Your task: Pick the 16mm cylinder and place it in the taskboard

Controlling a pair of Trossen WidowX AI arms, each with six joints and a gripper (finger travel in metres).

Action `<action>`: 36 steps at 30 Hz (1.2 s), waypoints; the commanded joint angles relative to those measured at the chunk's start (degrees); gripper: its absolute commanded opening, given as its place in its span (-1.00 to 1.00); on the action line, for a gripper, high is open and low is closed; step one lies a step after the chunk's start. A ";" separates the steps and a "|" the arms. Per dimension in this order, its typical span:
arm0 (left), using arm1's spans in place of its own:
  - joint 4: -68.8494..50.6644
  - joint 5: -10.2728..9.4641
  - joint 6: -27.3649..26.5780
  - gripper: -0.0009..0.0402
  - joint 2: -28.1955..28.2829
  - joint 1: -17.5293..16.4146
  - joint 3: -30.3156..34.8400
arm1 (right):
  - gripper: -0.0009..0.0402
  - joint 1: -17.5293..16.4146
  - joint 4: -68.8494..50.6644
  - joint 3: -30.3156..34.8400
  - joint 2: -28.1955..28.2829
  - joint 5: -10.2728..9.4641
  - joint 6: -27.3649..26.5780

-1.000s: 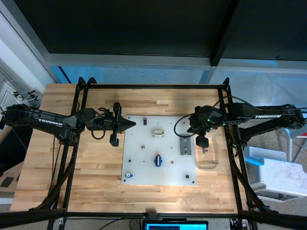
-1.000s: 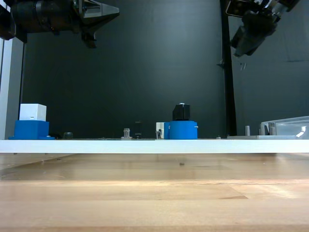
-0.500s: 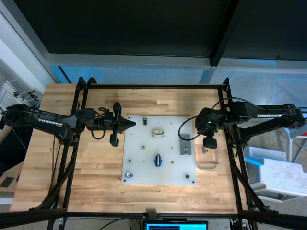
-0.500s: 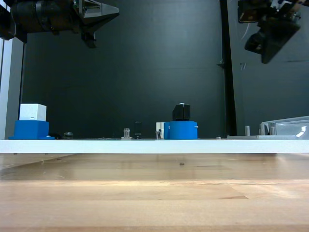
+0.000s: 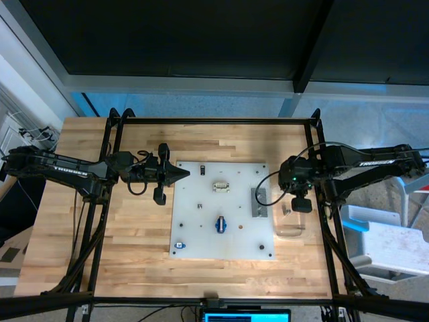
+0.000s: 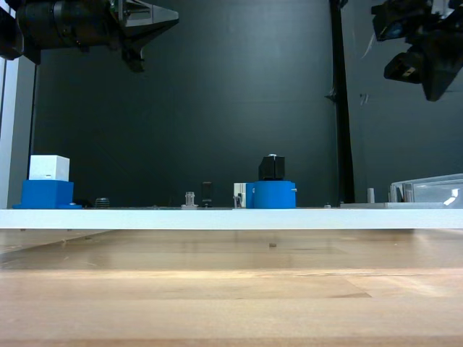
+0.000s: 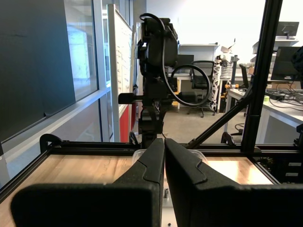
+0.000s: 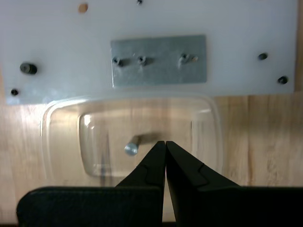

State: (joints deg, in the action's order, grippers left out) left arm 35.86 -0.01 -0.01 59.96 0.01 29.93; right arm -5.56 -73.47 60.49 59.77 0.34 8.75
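Right gripper: shifted right since a second ago, off the taskboard's edge; now high above the clear tray; fingers pressed together, nothing between them
16mm cylinder: on the tray's floor, well below the right gripper; untouched
Clear tray: on the wooden table, just beside the taskboard's right edge, near the grey block
Left gripper: held high off the taskboard's left edge; fingers pressed together; empty

lighting: bright, even | low view: dark backdrop | taskboard: washed-out, soft focus
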 commanded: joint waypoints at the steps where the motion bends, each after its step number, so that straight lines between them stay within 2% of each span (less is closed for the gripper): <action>1: 0.00 0.00 0.02 -0.96 0.02 0.00 0.02 | -0.96 -0.63 -0.57 -0.59 0.02 0.07 0.24; 18: -0.02 0.00 0.02 -0.96 0.02 0.00 0.02 | -0.91 -5.79 -0.79 -4.63 1.20 0.09 2.89; 22: -0.02 0.00 0.02 -0.96 0.02 0.00 0.02 | -0.73 -6.78 -0.66 -5.09 2.21 0.44 3.39; 26: 0.00 0.00 0.02 -0.96 0.02 -0.02 0.02 | -0.49 -7.82 -0.28 -6.21 3.17 1.70 4.57; 36: -0.02 0.00 0.02 -0.96 0.02 0.00 0.02 | -0.05 -9.75 3.72 -9.51 3.41 1.68 7.41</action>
State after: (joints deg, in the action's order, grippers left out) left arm 35.83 -0.01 -0.01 59.96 0.01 29.93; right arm -15.11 -70.15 51.11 63.16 2.00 15.86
